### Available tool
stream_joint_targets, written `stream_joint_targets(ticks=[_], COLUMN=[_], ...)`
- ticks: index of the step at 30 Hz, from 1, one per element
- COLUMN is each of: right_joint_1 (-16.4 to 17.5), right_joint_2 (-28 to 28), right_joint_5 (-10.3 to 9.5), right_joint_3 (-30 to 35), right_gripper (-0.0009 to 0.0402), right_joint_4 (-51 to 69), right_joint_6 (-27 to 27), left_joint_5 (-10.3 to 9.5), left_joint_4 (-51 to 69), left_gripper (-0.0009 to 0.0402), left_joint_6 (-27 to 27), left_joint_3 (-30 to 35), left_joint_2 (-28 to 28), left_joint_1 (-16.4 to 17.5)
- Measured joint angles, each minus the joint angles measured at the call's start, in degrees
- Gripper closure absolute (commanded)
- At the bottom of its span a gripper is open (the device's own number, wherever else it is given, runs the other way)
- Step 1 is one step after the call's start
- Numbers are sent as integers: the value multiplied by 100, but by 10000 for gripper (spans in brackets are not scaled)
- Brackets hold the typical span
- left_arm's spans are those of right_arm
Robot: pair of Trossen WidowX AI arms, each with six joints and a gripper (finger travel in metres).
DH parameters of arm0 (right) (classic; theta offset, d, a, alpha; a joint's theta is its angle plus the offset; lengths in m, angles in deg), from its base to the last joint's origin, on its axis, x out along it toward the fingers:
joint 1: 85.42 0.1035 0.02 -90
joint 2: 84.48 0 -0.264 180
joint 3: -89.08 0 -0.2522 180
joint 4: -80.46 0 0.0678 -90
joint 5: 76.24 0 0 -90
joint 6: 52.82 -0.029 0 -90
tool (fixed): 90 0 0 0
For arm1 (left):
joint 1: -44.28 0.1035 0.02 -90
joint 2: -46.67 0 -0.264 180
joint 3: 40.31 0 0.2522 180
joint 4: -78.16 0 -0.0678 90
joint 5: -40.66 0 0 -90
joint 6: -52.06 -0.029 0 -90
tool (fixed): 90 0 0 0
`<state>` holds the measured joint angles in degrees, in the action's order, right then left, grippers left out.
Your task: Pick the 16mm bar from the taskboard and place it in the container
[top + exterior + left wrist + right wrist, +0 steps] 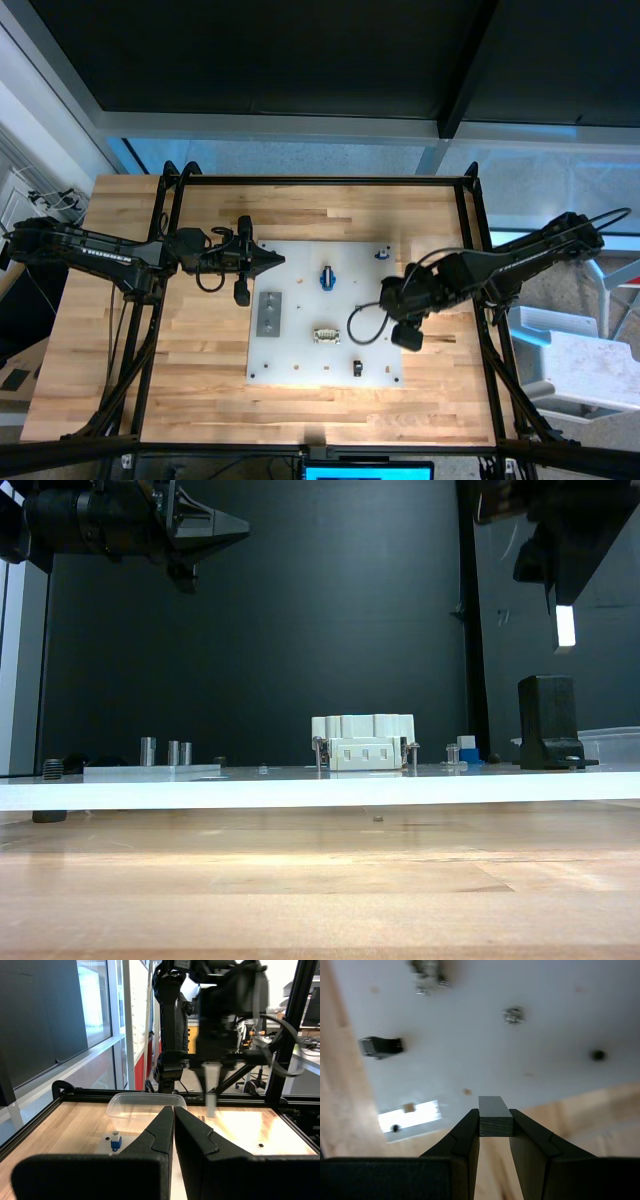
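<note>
The right gripper (494,1127) pinches the 16mm bar (494,1109) between its fingers, the bar's end standing out past the tips. Beneath it lie the taskboard (470,1025) edge and bare wood, with a small black part (380,1046) farther off. Across the board, the left gripper (174,1110) hovers with its fingers pressed together, and the container (145,1105) sits beyond its tips.

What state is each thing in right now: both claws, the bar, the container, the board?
Taskboard: flat on the table.
Right claw: shut on the 16mm bar, up in the air over the board's right edge.
16mm bar: gripped, hanging upright, touching nothing below.
Left claw: shut, empty, high over the board's far left corner.
Container: upright beyond the board, bar not in it.
</note>
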<state>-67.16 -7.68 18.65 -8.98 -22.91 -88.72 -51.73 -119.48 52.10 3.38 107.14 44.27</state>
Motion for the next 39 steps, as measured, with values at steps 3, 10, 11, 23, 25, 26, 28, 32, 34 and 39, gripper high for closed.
stream_joint_targets(ticks=[3,10,11,23,25,26,28,32,34,39], right_joint_1=[-267,-844,-925,-1716,-1882,-1963,-2122,-2420,-2577,-2953], right_joint_2=[-184,-695,-785,-1414,-1510,-1565,-1659,-1775,-1834,-1880], right_joint_5=[9,7,7,2,-2,-2,2,-11,-7,-4], right_joint_3=[-129,-647,-728,-1449,-1558,-1620,-1725,-1915,-2006,-2194], right_gripper=[366,365,365,366,365,365,366,366,366,365], right_joint_4=[144,162,162,164,168,160,170,188,210,256], right_joint_6=[24,44,42,42,42,39,42,42,42,37], left_joint_5=[0,0,-2,0,0,-2,-2,-2,0,-2], left_joint_4=[2,0,0,2,2,0,2,2,2,0], left_gripper=[393,393,393,393,393,393,393,393,393,393], left_joint_6=[-2,-2,-2,-2,-2,-2,-2,-2,-2,-2], left_joint_3=[2,2,2,0,2,0,0,0,2,0], left_joint_2=[0,0,0,0,0,0,0,0,0,0], left_joint_1=[0,0,0,0,0,0,0,0,0,0])
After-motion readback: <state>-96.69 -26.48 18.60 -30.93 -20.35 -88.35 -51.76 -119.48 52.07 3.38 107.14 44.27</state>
